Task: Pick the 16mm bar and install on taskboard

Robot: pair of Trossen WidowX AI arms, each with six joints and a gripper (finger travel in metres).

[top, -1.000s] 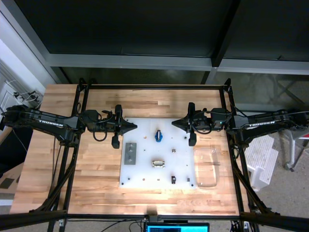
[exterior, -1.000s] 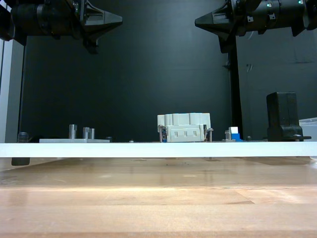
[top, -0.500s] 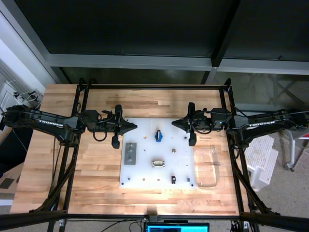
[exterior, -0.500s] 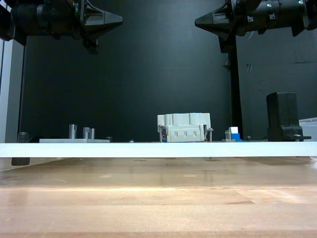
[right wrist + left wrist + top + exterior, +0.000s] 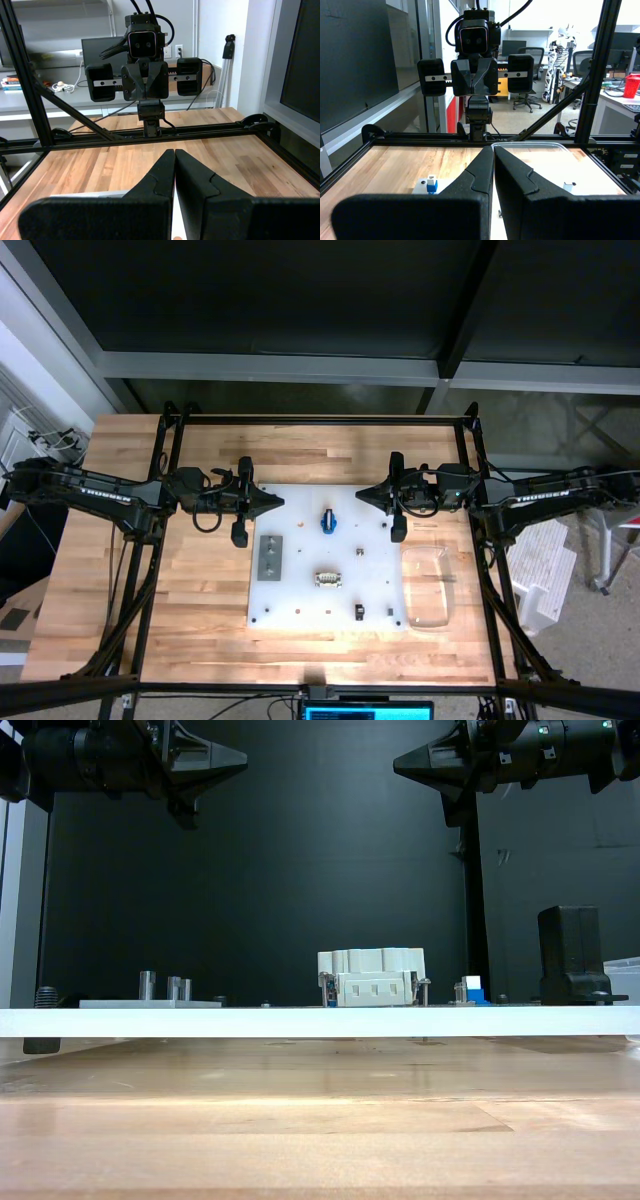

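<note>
The white taskboard (image 5: 300, 592) lies flat in the middle of the table, its near edge (image 5: 320, 1020) level with the low view. My left gripper (image 5: 281, 502) hangs shut, high above the board's far left corner. Facing it, my right gripper (image 5: 358, 493) hangs shut above the far right part. In each wrist view the fingers meet with nothing between them: left gripper (image 5: 493, 150), right gripper (image 5: 175, 151). A faint dark mark lies in the clear tray (image 5: 405, 585); I cannot tell whether it is the 16mm bar.
On the board stand a blue knob (image 5: 329, 521), a grey metal block (image 5: 270, 557), a white connector (image 5: 327, 581) and a black connector (image 5: 359, 612). The clear tray sits just right of the board. A black frame (image 5: 320, 421) rings the table.
</note>
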